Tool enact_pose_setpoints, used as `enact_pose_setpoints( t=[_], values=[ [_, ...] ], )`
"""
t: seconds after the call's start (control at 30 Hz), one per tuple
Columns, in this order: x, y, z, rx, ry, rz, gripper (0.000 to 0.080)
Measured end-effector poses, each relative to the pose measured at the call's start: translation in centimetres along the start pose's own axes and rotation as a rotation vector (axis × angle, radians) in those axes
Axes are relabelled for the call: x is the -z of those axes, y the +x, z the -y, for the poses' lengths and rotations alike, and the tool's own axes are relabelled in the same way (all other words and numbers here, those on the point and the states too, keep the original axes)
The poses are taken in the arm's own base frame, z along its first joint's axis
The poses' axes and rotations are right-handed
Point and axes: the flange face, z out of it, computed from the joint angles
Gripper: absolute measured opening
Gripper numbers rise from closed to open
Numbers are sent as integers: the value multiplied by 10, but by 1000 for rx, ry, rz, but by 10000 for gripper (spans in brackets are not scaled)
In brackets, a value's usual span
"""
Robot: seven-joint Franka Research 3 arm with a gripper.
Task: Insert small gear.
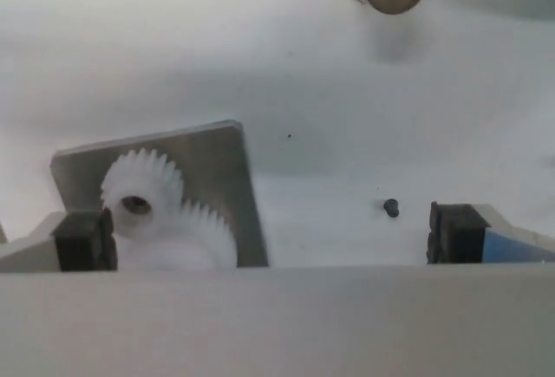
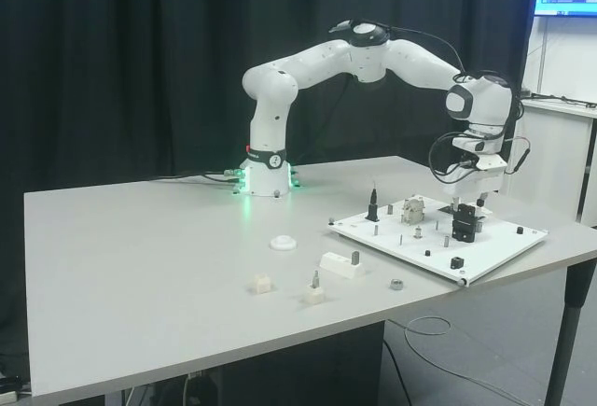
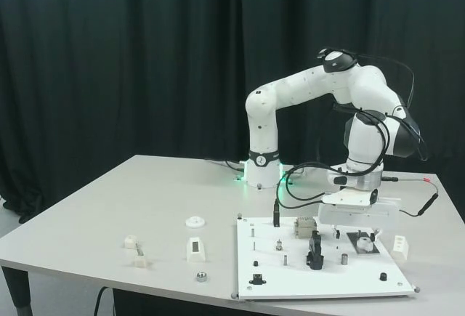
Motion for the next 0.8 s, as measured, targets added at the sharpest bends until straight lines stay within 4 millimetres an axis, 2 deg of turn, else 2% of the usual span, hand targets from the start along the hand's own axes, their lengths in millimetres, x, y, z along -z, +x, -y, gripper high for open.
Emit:
enact_pose_setpoints(
  t=[0.8],
  values=[
    [-10, 1, -3, -14, -8, -5, 800]
  ],
)
